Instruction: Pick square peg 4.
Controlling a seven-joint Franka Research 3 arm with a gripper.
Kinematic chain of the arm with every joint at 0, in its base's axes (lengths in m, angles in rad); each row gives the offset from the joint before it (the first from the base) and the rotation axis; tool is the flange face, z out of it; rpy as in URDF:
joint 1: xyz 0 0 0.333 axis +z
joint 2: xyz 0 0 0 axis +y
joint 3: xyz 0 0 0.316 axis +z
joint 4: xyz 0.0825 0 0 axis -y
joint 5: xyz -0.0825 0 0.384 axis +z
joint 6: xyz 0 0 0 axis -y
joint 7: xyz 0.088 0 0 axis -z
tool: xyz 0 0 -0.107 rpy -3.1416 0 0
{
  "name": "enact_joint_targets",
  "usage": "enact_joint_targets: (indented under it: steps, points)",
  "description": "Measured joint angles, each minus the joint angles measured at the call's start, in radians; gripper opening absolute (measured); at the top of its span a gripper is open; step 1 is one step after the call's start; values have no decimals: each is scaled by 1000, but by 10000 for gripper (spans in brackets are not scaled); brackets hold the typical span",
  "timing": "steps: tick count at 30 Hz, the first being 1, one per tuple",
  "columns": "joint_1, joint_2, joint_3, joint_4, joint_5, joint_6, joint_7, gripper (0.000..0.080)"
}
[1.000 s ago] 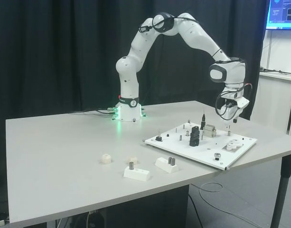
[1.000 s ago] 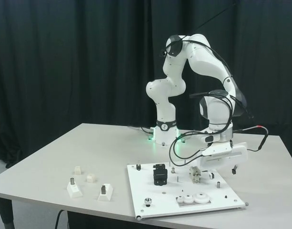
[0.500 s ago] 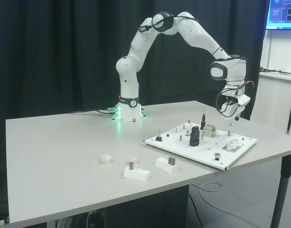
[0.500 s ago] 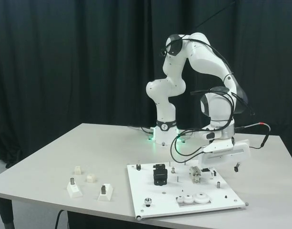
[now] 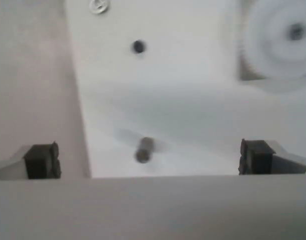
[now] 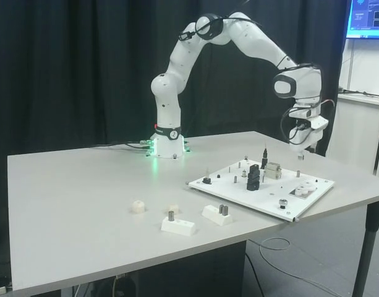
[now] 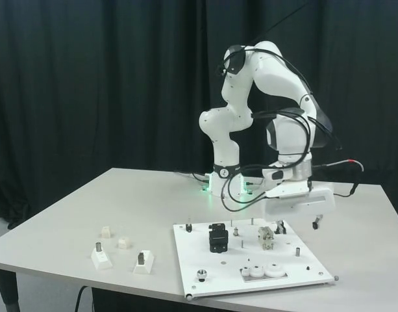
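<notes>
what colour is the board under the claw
White board, clearest in the second room view.

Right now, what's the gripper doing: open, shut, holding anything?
Gripper: open, fingers wide apart, nothing held; it hangs above the white board, over a small peg.

the arm's wrist and gripper (image 6: 299, 153) have risen higher above the white board (image 6: 313, 193) and swung toward the base.
</notes>
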Motion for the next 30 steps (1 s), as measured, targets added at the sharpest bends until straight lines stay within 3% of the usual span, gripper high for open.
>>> enact_joint_targets:
  steps: [18, 24, 30]
  points:
    - [-1, -5, -187, 99, -33, -141, -67, 800]
    - [-10, -5, -258, 112, -35, -169, -127, 800]
    - [-41, -1, -303, 113, -35, -173, -199, 800]
